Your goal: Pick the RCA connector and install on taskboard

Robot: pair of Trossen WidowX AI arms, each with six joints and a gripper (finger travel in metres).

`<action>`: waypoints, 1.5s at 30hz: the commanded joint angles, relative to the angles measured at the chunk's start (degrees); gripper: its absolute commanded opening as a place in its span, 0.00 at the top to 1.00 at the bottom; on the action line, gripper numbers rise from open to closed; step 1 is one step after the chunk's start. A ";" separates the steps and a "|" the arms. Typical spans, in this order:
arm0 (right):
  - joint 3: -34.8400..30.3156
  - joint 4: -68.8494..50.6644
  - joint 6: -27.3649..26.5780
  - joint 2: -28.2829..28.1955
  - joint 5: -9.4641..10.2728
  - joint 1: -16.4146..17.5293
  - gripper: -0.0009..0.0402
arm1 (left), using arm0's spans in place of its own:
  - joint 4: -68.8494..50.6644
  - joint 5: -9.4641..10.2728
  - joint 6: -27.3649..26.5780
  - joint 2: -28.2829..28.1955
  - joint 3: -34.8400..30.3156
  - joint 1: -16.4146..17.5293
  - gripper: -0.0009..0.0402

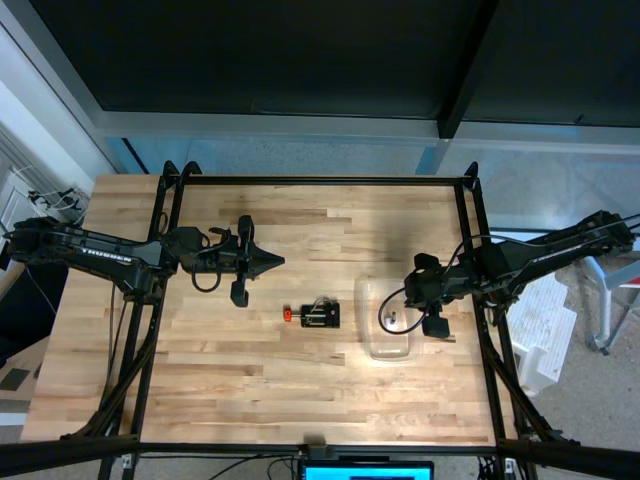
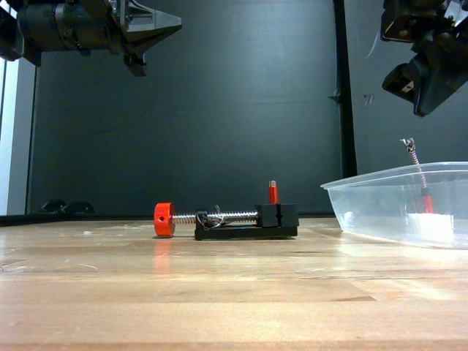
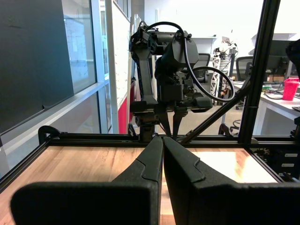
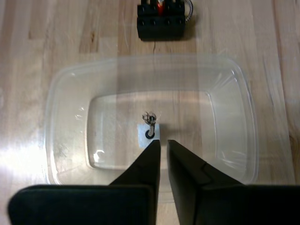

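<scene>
The taskboard point(image 1: 322, 316) is a small black block lying mid-table, with a red knob point(image 2: 164, 219) on a sprung rod at its left end and a red pin point(image 2: 273, 191) standing on top. The RCA connector point(image 4: 150, 126) stands upright on a pale pad inside the clear plastic tray point(image 1: 388, 345), its wire tip up point(image 2: 413, 150). My right gripper point(image 4: 163, 143) hangs shut above the tray, just short of the connector, gripping nothing. My left gripper point(image 1: 276, 262) is shut and held high over the left of the table, pointing right.
The tray point(image 2: 365, 201) sits just right of the taskboard point(image 4: 161, 21). A black frame rail point(image 1: 320, 181) runs around the table's back and sides. Both arms point(image 2: 431, 66) hang well above the table surface.
</scene>
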State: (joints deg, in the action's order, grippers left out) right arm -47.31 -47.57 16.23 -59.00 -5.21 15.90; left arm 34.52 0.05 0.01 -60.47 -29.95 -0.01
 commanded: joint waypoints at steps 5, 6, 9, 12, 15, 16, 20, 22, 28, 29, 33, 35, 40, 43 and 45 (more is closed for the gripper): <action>0.02 -0.15 0.24 -3.78 -0.94 0.50 0.74 | 0.00 -0.02 0.00 -0.02 0.00 0.00 0.98; 0.02 -0.15 0.35 -4.28 -0.94 0.68 0.72 | 0.00 -0.02 0.00 -0.02 0.00 0.00 0.98; 0.02 -0.26 1.31 -5.31 -1.01 0.94 0.65 | 0.00 -0.02 0.00 -0.02 0.00 0.00 0.98; 0.02 -0.31 1.40 -6.47 -1.03 1.20 0.60 | 0.02 -0.02 0.00 -0.02 0.00 0.02 0.98; 0.02 -0.22 1.90 -7.93 -1.25 1.73 0.56 | 0.00 -0.02 0.00 -0.02 0.00 0.02 0.98; 0.02 -0.13 1.97 -8.44 -1.22 1.86 0.55 | 0.02 -0.02 0.00 -0.02 0.00 0.00 0.98; 0.02 0.90 1.97 -10.36 -1.31 2.29 0.51 | 0.00 -0.02 0.00 -0.02 0.00 0.00 0.98; 0.02 1.57 1.97 -11.37 -1.40 2.40 0.50 | 0.00 -0.02 0.00 -0.02 0.00 0.00 0.98; 0.02 3.08 1.99 -13.77 -1.42 2.60 0.50 | 0.02 -0.02 0.00 -0.02 0.00 0.00 0.98; 0.02 3.21 2.21 -13.99 -1.42 2.62 0.50 | 0.00 -0.02 0.00 -0.02 0.00 0.00 0.98; 0.04 3.50 2.36 -15.50 -2.73 2.75 0.50 | 0.02 -0.02 0.00 -0.02 0.00 0.00 0.98; 0.15 4.02 2.36 -15.91 -2.71 2.80 0.50 | 0.00 -0.02 0.00 -0.02 0.00 0.00 0.98; 1.20 7.15 2.45 -16.59 -2.73 2.86 0.50 | 0.02 -0.02 0.00 -0.02 0.00 0.02 0.98; 1.75 7.74 2.47 -17.29 -2.69 2.91 0.50 | 0.02 -0.02 0.00 -0.02 0.00 0.00 0.98; 2.10 8.13 2.60 -17.73 -2.67 2.93 0.50 | 0.00 -0.02 0.00 -0.02 0.00 0.00 0.98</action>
State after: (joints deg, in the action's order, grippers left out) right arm -45.43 -39.68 18.76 -76.47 -7.92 18.81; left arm 34.52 0.03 -0.01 -60.47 -29.93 -0.01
